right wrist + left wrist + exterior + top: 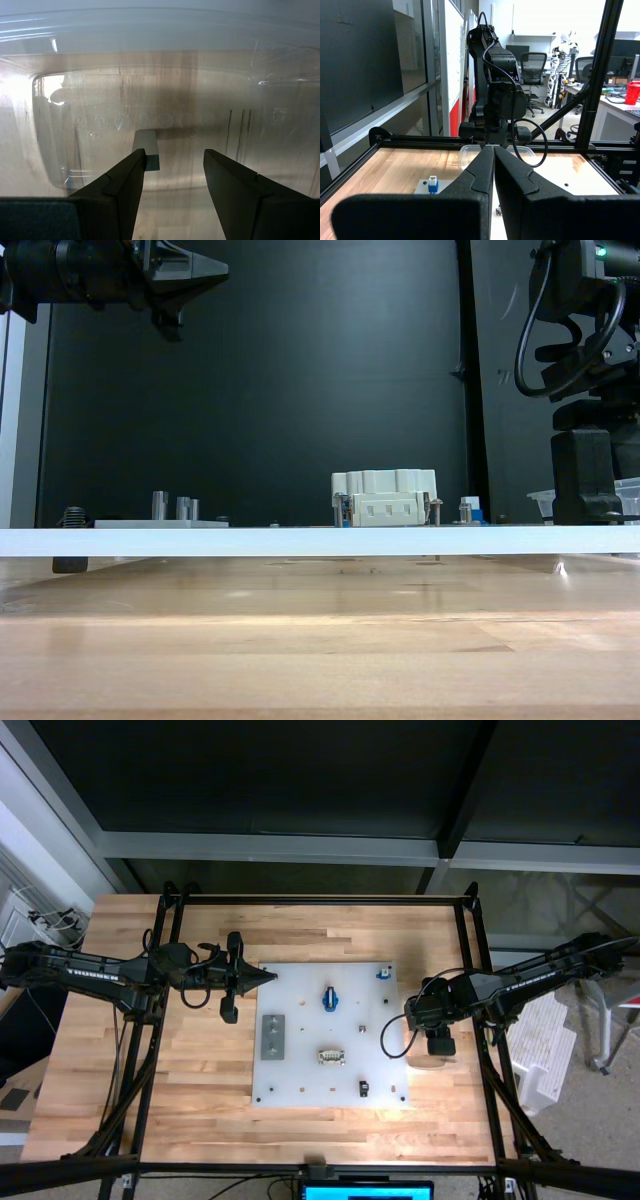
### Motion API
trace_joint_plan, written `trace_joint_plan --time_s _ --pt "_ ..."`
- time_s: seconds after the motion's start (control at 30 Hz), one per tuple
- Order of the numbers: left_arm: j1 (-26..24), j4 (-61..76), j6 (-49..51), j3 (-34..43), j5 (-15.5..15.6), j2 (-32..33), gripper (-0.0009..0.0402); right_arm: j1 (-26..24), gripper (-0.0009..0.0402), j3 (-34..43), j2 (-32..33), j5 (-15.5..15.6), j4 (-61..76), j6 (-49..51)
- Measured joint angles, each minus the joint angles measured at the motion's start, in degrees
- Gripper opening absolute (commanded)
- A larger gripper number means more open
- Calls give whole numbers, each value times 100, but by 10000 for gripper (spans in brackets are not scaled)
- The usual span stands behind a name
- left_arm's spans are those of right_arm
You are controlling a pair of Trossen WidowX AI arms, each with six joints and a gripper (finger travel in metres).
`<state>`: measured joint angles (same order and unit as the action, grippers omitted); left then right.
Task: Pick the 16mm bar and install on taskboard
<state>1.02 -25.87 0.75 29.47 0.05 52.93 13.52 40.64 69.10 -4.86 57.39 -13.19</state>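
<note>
1. Reaching down at the right side, the right gripper (175,152) hangs inside a clear plastic container (240,90). The container stands on the light wooden worktop (180,1100), just beside the right edge of the white rectangular task board (300,1075).
2. Its fingers (227,185) are spread wide, with nothing gripped between them.
3. The short grey metal bar (146,141) lies flat and free on the container's floor, clear of the board and of any seat. One end sits partly behind the tip of one finger; whether the two touch cannot be told.
4. The left gripper (268,977) hovers level and points inward at the board's left edge. The low view shows it well above the board's surface.
5. Its fingers (470,185) are pressed together along their length and hold nothing.
6. On the board stand a grey block with upright pegs (273,1038), a blue fitting (330,999) and a beige rectangular connector (385,498), all well apart from both grippers.
7. Seen from the left wrist, the black right arm (495,85) bends down over the container on the far side of the board.
</note>
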Motion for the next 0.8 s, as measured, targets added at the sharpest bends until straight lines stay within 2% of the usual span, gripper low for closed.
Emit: trace_joint_plan --time_s 0.8 --pt "0 2 0 0 0 0 0 0 165 31 -59 20 46 0"
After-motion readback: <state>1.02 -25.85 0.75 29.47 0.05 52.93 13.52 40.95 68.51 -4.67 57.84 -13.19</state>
